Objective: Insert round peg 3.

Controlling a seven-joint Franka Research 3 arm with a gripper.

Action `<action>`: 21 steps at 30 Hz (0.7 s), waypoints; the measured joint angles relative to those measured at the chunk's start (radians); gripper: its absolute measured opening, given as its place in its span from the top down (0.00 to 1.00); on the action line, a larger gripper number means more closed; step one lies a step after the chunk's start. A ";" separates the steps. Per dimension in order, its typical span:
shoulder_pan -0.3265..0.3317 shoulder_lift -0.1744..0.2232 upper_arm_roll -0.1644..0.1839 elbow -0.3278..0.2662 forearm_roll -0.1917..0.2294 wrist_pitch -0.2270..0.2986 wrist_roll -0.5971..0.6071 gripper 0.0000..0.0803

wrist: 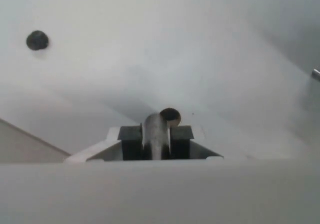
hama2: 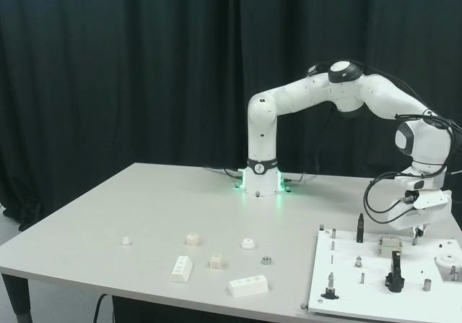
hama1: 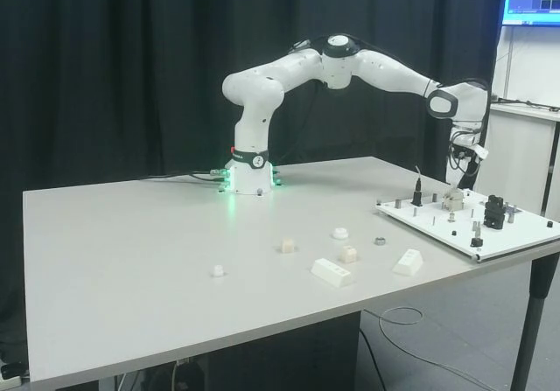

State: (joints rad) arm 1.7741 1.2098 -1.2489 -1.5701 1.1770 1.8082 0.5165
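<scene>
Fingers point(wrist: 131, 143) are clamped on the peg point(wrist: 158, 134), one black pad on each side, so the gripper point(wrist: 156, 143) has a narrow gap with the grey rod filling it. The peg's long axis runs along the fingers, pointing down at the white board point(hama1: 516, 240). Only the wrist view shows that grip and the peg's round tip; both room views just show the arm point(hama2: 339, 92) hanging over the board's far side.

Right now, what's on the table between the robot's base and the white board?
Nothing. The first room view shows only bare grey table between the base and the white board; the small white pieces lie nearer the front edge.
</scene>
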 joint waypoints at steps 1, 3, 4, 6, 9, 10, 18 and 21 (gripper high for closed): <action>0.000 0.000 0.000 0.000 0.000 0.002 0.000 0.86; 0.001 0.000 0.001 -0.001 0.000 0.007 0.000 0.86; 0.001 0.000 0.001 -0.001 0.000 0.009 0.000 0.86; 0.001 0.000 0.001 -0.002 0.000 0.012 0.000 0.86; 0.001 0.000 0.001 -0.004 0.000 0.017 0.004 0.86; 0.001 0.000 0.001 -0.005 0.000 0.019 0.005 0.86; 0.002 0.000 0.000 -0.017 0.000 0.038 0.012 0.86; 0.003 0.000 -0.001 -0.020 0.000 0.041 0.013 0.86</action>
State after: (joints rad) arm 1.7774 1.2096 -1.2495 -1.5897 1.1771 1.8493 0.5297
